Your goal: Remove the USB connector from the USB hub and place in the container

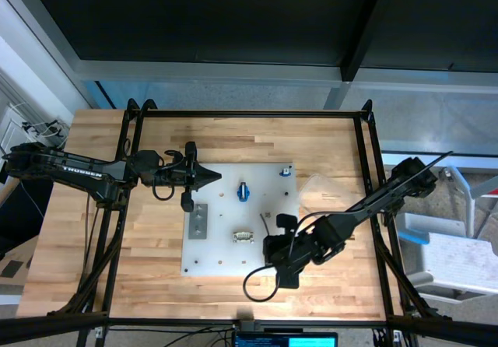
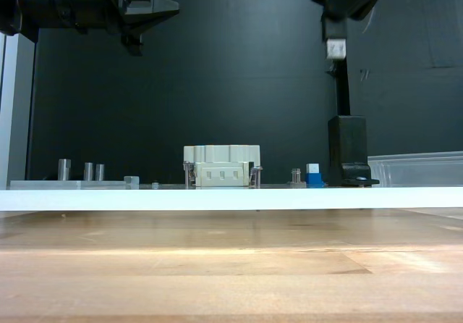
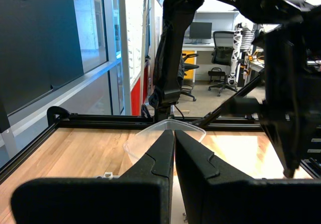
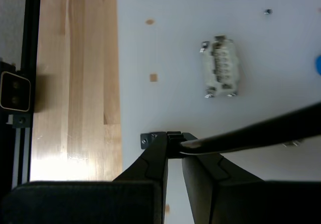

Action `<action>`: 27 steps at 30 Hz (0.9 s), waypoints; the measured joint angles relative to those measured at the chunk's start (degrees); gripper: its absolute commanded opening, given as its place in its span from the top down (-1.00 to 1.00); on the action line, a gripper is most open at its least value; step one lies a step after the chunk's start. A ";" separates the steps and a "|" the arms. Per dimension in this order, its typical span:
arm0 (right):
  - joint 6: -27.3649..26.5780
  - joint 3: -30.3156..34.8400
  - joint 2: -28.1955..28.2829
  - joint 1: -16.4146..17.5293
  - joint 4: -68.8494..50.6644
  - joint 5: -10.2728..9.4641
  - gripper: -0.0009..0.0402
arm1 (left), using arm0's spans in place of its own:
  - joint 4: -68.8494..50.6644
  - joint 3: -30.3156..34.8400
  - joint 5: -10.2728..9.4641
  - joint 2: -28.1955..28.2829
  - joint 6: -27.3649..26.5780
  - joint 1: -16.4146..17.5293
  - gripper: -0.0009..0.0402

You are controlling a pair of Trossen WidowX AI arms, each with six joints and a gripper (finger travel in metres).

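Right gripper (image 4: 174,140) pinches the light, rigid connector (image 4: 174,135) by its plug, near right; thin cable (image 4: 261,128) flops. Left gripper (image 3: 174,136) closed, hovering far left.

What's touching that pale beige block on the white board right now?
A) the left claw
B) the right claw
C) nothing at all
C: the beige block stands free on the white board. The left gripper hovers shut, high over the board's left edge. The right gripper is apart from the block, pinching the USB connector.
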 measured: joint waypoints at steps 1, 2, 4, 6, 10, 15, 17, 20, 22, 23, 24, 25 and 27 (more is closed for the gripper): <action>0.35 -0.31 -0.87 -0.02 -0.35 0.22 0.96 | 0.00 0.00 0.00 0.00 -0.02 0.00 0.95; 0.66 -0.74 -1.75 -0.02 -0.33 0.61 0.96 | 0.00 0.00 0.00 0.00 -0.02 0.00 0.95; 1.18 -2.08 -3.56 -0.02 -0.33 1.29 0.96 | 0.00 -0.02 0.00 0.00 0.00 0.00 0.95; 2.14 -3.87 -5.33 -0.17 -0.72 1.44 0.96 | 0.00 -0.02 0.00 0.00 0.00 0.00 0.95; 4.83 -7.80 -9.53 -1.14 -2.29 1.44 0.96 | 0.00 -0.02 0.00 0.00 -0.02 0.00 0.95; 6.99 -13.40 -14.53 -2.47 -3.17 1.42 0.96 | 0.00 0.00 0.00 0.00 -0.02 0.00 0.95; 7.58 -15.78 -16.92 -2.91 -3.19 1.40 0.96 | 0.00 0.00 0.00 0.00 -0.02 0.00 0.95; 8.81 -19.17 -20.48 -3.69 -3.32 1.38 0.96 | 0.00 -0.02 0.00 0.00 -0.02 0.00 0.95; 9.79 -21.68 -22.84 -4.22 -3.54 1.36 0.96 | 0.00 -0.02 0.00 0.00 -0.02 0.00 0.95; 10.08 -22.86 -23.93 -4.46 -3.61 1.29 0.96 | 0.00 -0.02 0.00 0.00 0.00 0.00 0.95; 10.14 -23.91 -24.94 -4.70 -3.54 1.25 0.96 | 0.00 0.00 0.00 0.00 -0.02 0.00 0.95; 10.32 -24.83 -25.94 -4.90 -3.65 1.27 0.96 | 0.00 0.00 0.00 0.00 -0.02 0.00 0.95; 10.43 -26.18 -27.67 -5.16 -4.04 1.27 0.96 | 0.00 -0.02 0.00 0.00 -0.02 0.00 0.95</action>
